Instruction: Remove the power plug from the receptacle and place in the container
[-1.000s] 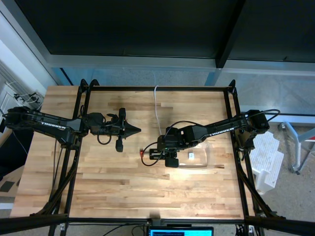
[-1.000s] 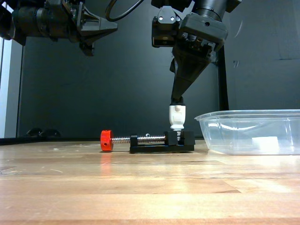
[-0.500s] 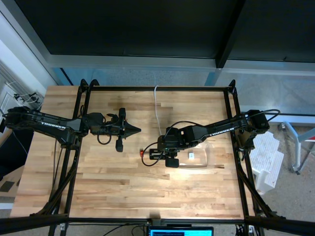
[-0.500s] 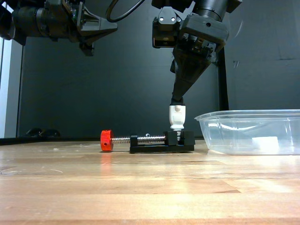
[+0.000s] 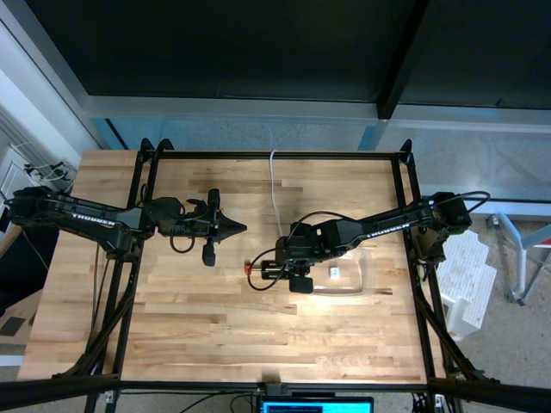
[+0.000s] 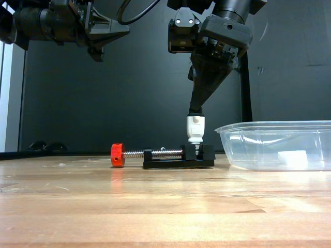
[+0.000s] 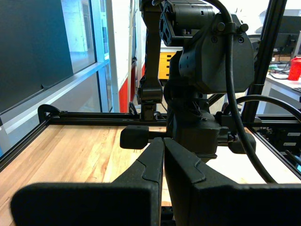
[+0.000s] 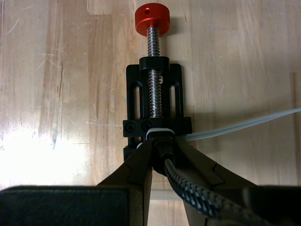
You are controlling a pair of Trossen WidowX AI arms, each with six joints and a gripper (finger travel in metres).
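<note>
right gripper (image 8: 161, 146) around plug (image 8: 163, 153), left gripper (image 5: 239, 228) aloft

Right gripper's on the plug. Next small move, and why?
Probably lift straight up: the right gripper pinches the power plug, still seated in the upright, clamped receptacle. The container sits beside it. The left gripper hangs shut, high at left.

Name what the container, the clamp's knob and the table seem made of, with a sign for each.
Container: glossy plastic, seemingly; background shows through. Knob: orange-red, matte; metal or plastic, unclear. Table: glossy wood, with grain and plank seams. Right gripper grips the power plug atop the receptacle; left gripper hangs shut, high at the left.
</note>
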